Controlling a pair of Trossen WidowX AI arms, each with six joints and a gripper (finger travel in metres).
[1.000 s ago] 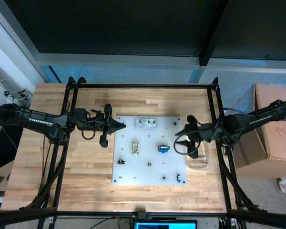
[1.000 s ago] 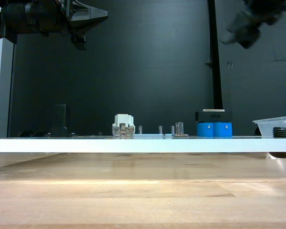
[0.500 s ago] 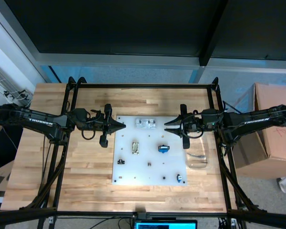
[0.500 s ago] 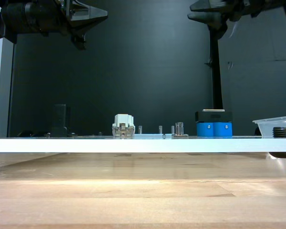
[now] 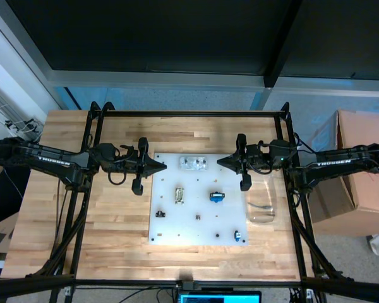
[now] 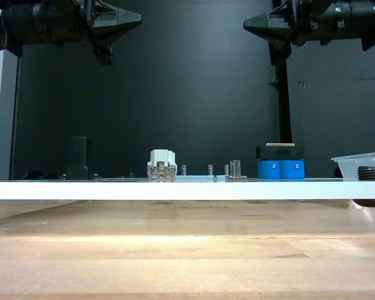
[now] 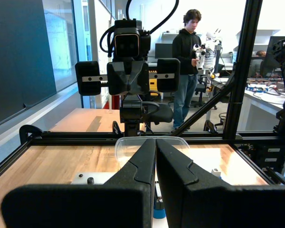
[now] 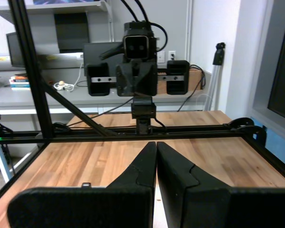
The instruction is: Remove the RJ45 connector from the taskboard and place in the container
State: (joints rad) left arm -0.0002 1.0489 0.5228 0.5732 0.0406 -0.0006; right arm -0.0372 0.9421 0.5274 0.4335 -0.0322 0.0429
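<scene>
Right arm has swung off the container and levelled out. The right gripper [image 5: 221, 162] hangs high over the right part of the flat white taskboard [image 5: 170, 233], fingers pressed together, empty. Left gripper [image 5: 161, 166] unmoved at the board's left edge, clenched, empty. RJ45 connector [image 6: 367, 173], dark and ribbed, lies free in the clear plastic container [image 5: 261, 220].

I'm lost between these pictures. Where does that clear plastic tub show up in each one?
High view: container beside the board's right edge; right gripper over its right part, left gripper over its left part, both shut.
Low view: container at far right.
Left wrist view: container beyond the left gripper's tips.
Right wrist view: not in it.
Shared landmark: blue block, left of the container in high and low views.
RJ45 connector: cannot tell where.
</scene>
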